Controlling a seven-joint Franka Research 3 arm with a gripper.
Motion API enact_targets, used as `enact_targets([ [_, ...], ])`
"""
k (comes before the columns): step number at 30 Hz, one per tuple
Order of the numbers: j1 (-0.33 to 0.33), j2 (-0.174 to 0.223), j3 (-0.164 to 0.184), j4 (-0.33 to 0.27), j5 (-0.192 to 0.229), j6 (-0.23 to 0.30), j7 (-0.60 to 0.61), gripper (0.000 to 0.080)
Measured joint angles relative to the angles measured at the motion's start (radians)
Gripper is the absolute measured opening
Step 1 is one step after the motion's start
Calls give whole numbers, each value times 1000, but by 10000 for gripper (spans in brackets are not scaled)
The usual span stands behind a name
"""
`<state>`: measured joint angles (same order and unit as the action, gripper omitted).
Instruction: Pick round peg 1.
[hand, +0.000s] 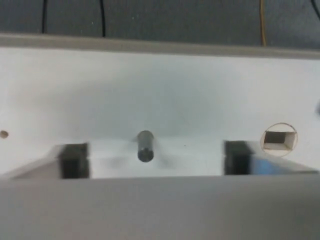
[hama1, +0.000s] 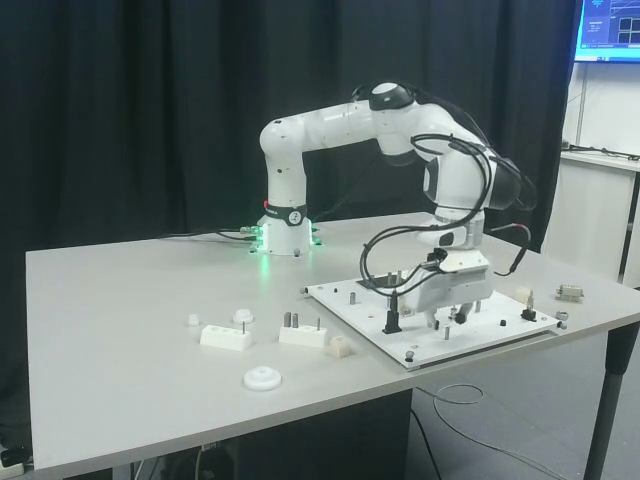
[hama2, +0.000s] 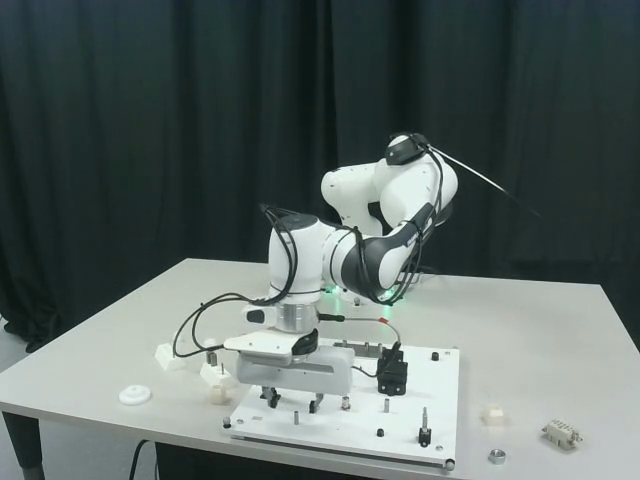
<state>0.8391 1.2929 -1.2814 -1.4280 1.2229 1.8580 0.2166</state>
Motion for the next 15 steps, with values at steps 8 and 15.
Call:
enact_targets([
  [8,0,-5,-24,5,-1,-8,0,759],
  [15,0,-6,-47,14,-4,-26,0,790],
])
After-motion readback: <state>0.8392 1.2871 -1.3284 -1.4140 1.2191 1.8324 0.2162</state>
